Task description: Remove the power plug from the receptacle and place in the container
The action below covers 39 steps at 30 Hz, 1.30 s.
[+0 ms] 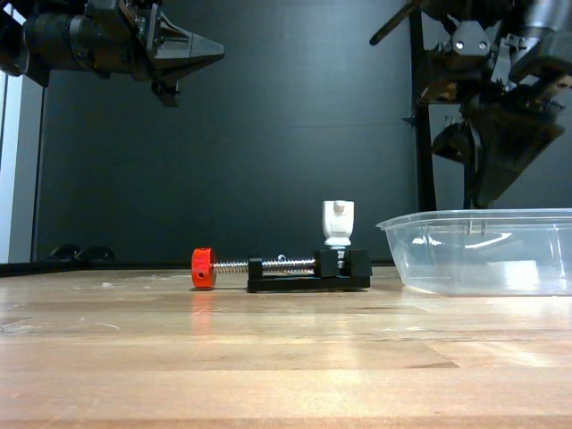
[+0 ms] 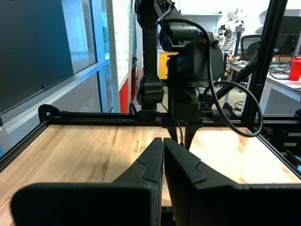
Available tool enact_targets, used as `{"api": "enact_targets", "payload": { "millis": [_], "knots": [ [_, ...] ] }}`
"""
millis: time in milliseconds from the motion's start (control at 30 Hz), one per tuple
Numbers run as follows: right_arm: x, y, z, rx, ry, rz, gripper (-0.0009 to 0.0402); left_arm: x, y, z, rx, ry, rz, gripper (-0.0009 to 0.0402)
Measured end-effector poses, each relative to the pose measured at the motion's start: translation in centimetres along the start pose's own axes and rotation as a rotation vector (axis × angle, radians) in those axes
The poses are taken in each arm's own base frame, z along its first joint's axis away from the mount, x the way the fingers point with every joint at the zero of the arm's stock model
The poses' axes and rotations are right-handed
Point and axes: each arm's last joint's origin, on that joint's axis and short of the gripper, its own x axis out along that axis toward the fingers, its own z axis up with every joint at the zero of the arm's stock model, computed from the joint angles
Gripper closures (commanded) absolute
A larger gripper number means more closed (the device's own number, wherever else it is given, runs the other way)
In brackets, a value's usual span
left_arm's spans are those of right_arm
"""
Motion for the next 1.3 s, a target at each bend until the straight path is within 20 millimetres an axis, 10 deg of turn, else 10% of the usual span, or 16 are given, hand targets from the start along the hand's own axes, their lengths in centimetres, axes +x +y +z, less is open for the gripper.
{"api": "enact_targets", "payload": {
  "millis": [633, 1300],
  "knots": [
    [0.0, -0.1, -1.2, 0.013, 0.008, -0.014, 0.0234, 0.0, 0.0, 0.0, 0.000, 0.000, 0.000, 0.0393],
    [-2.8, -0.7, -1.6, 0.030, -0.040, 0.001, 0.0266, 0.0, 0.0, 0.0, 0.000, 0.000, 0.000, 0.0393]
  ]
}}
